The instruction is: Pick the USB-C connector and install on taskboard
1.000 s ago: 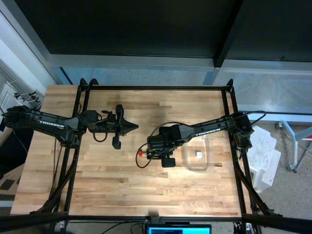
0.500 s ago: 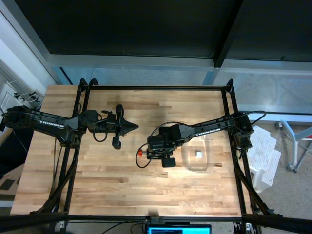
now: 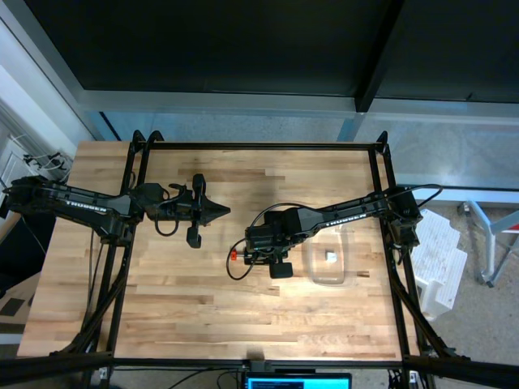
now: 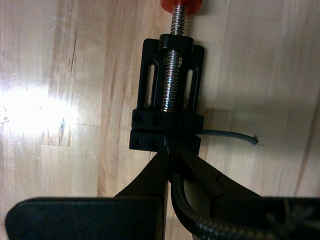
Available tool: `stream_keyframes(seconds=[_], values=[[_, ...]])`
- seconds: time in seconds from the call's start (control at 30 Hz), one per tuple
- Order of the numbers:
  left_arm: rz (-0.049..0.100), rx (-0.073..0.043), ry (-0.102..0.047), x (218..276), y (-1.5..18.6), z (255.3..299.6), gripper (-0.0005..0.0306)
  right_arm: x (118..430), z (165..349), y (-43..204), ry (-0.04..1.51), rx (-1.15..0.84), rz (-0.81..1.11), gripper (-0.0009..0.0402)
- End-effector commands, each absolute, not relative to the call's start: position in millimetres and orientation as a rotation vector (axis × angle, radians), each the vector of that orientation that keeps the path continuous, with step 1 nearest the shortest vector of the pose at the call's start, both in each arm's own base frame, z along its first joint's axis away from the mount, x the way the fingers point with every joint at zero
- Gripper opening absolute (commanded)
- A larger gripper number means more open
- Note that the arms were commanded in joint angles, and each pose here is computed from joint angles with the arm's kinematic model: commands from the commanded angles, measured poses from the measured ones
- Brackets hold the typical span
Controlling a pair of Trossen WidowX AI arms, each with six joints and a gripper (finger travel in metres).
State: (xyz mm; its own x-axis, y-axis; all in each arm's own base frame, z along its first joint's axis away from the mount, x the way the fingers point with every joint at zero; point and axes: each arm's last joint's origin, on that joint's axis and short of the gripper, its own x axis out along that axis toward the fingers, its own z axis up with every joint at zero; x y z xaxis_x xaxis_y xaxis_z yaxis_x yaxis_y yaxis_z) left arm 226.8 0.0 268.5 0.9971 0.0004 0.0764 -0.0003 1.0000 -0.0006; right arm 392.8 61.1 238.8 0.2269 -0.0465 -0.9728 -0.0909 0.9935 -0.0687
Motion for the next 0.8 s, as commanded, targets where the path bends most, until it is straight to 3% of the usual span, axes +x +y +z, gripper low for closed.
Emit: stream_keyframes(seconds=[0.03,0.8], values=[[0.0,-0.001,-0.077,226.8,0.0,268.7,0.0,393.4,234.8,60.3,1.336,-0.124,0.035,0.0],[0.001,-0.001,-0.077,226.8,0.1,268.7,0.0,392.7,230.4,59.0,1.341,-0.123,0.032,0.0]])
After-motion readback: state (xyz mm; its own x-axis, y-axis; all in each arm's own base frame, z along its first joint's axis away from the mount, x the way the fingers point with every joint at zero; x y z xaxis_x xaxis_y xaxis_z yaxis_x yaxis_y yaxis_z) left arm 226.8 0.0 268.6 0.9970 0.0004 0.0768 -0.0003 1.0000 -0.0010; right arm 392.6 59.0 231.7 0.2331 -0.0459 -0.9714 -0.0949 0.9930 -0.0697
